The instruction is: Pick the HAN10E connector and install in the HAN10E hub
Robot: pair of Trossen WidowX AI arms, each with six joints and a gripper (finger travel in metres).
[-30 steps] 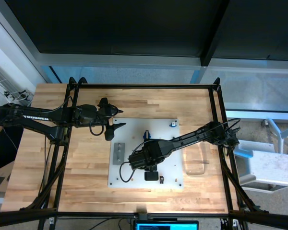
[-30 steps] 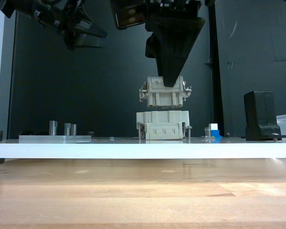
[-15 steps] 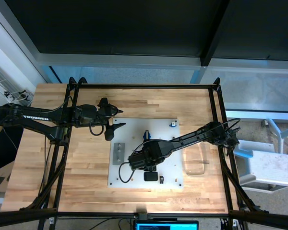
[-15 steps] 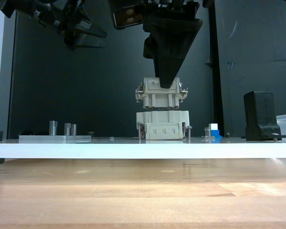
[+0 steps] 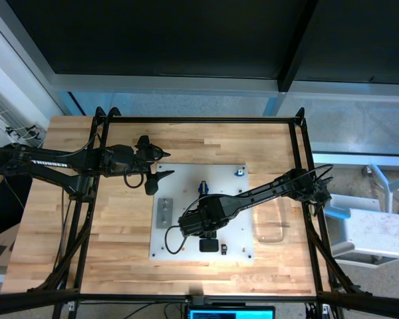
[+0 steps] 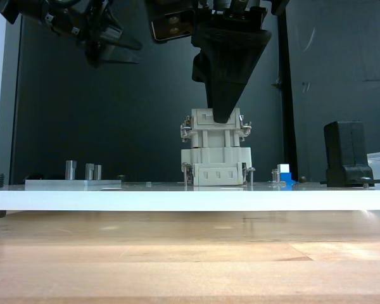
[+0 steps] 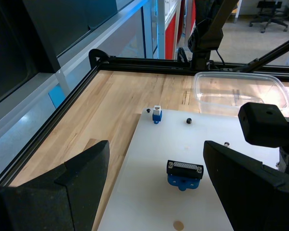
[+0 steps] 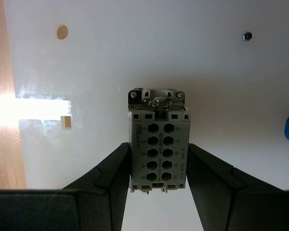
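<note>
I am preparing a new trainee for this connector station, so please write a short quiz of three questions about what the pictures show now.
1. True or false: the left gripper holds the HAN10E connector.
2. In the low view, where is the connector relative to the HAN10E hub? A: beside it, at the same height. B: straight above it, down at its top edge. C: far off to its right.
3. Fill in: the gripper with its fingers spread apart, over the far left corner of the white board, is the ____ one.
Key: 1 false: the right gripper, above the hub, is shut on it. 2 B. 3 left.
</note>
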